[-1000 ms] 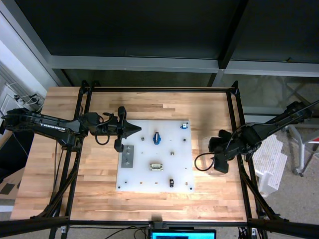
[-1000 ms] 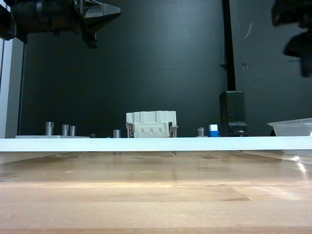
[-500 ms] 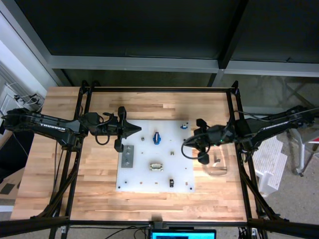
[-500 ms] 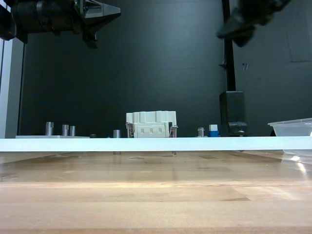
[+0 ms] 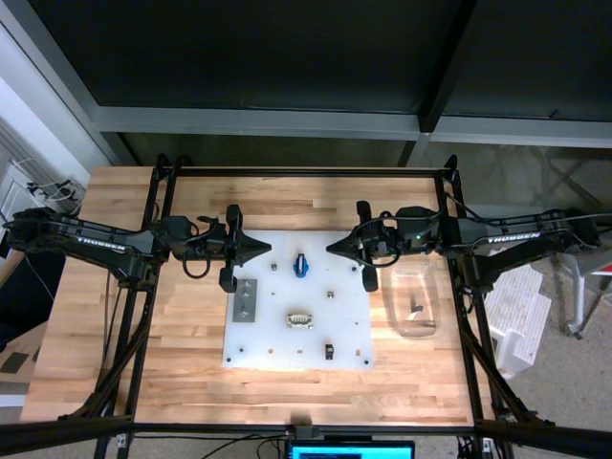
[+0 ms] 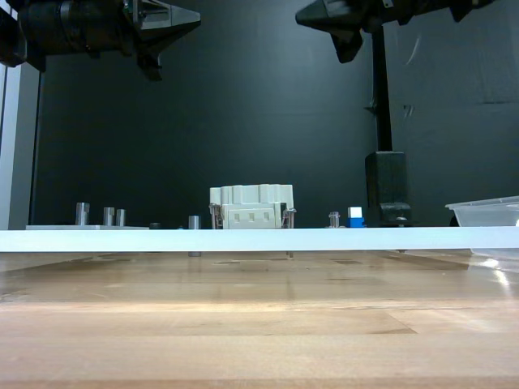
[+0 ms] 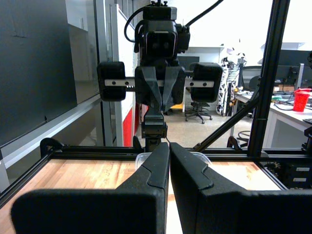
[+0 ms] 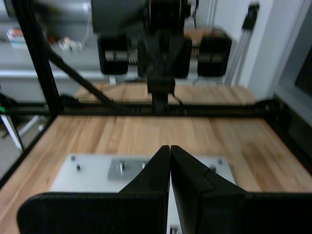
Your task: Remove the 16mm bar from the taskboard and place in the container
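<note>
White is the big square board point(image 5: 349, 325) in the middle of the wooden tabletop point(image 5: 191, 335). From above, the left claw point(image 5: 262, 251) hangs over the board's far left edge. The right claw point(image 5: 331, 248) hangs over its far right part. They point at each other but are well apart, with the blue knob point(image 5: 300, 265) between them. The clear tub point(image 5: 386, 304) sits on the wood just beside the board's right edge, so things have only a short way to go. A small dark bar point(image 5: 415, 308) lies on the tub's floor. I think this is the bar the job asks for, so the job looks done.

From low down, both claws are high in the air, far above the pale plug point(image 6: 251, 208) and the little pegs on the board. Up there they cannot bump anything. The tub's rim shows at the right, but the bar is hidden.

The left arm's own camera shows its two fingers pressed together with nothing between them. This arm looks parked out of the way.

The right arm's own camera shows its fingers together too, and empty. That fits: with the bar in the tub, it has nothing to hold.
</note>
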Robot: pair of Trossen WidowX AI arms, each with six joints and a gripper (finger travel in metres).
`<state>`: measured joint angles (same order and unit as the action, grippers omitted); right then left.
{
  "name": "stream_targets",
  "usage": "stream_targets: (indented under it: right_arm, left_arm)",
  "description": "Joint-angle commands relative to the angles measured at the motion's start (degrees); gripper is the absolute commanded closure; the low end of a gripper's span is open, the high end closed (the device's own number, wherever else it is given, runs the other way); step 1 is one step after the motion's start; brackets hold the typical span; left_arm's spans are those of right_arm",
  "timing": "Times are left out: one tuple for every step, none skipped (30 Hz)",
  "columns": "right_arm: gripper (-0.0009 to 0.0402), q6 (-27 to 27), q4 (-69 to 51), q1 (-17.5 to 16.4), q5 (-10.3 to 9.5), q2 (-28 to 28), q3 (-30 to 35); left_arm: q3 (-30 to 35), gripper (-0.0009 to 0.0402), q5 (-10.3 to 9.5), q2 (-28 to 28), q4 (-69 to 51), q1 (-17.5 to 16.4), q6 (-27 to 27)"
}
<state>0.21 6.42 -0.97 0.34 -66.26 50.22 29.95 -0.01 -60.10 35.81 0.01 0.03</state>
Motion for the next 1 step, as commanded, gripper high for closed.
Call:
stream_targets:
  right_arm:
    - [0.0393, 0.3, 5.8, 0.6, -0.61, 0.0, -2.0]
  left_arm:
    - [0.0, 0.0393, 0.00, 0.0, 0.0, 0.0, 0.0]
